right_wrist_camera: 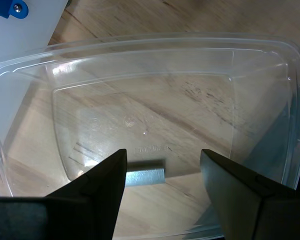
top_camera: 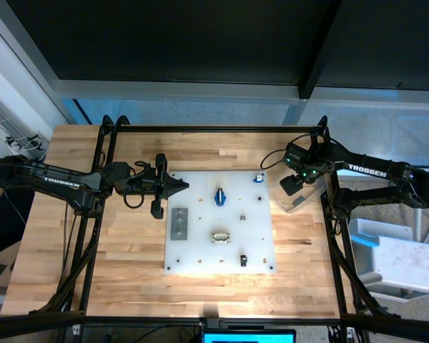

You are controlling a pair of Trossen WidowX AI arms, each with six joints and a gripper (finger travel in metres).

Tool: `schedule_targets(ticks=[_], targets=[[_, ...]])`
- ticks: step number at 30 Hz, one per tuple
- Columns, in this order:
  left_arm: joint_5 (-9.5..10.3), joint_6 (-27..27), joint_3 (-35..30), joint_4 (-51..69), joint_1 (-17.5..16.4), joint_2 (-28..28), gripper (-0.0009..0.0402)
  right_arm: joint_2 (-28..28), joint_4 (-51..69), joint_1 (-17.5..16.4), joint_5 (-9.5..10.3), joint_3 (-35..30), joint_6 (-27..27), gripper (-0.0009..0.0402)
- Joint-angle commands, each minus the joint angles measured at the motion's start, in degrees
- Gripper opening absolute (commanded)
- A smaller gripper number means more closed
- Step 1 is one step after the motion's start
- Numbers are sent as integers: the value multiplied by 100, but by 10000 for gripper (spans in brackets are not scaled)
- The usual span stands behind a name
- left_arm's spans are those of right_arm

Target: Pick the 16mm bar from the taskboard and place it in the container

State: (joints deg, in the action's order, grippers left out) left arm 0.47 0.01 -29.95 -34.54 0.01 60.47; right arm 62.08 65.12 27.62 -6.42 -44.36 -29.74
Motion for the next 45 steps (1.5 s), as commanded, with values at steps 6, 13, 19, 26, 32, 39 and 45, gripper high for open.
schedule_targets(ticks=[6, 13, 19, 26, 32, 39, 45], targets=[[-2, 0, 0, 0, -2, 0, 0, 4, -2, -2, 7, -2, -2, 230], [-2, 0, 0, 0, -2, 2, 0, 4, -2, 0, 28, -2, 2, 227], [-2, 0, 0, 0, 0, 2, 0, 4, -9, -2, 22, -2, 13, 227], [-2, 0, 0, 0, 0, 2, 0, 4, -9, 0, 24, -2, 13, 227], [-2, 0, 0, 0, -2, 0, 0, 4, -11, -2, 24, -2, 13, 227], [-2, 0, 0, 0, 0, 2, 0, 4, -11, 0, 24, -2, 13, 227], [-2, 0, 0, 0, -2, 0, 0, 4, -7, 0, 26, -2, 13, 227]])
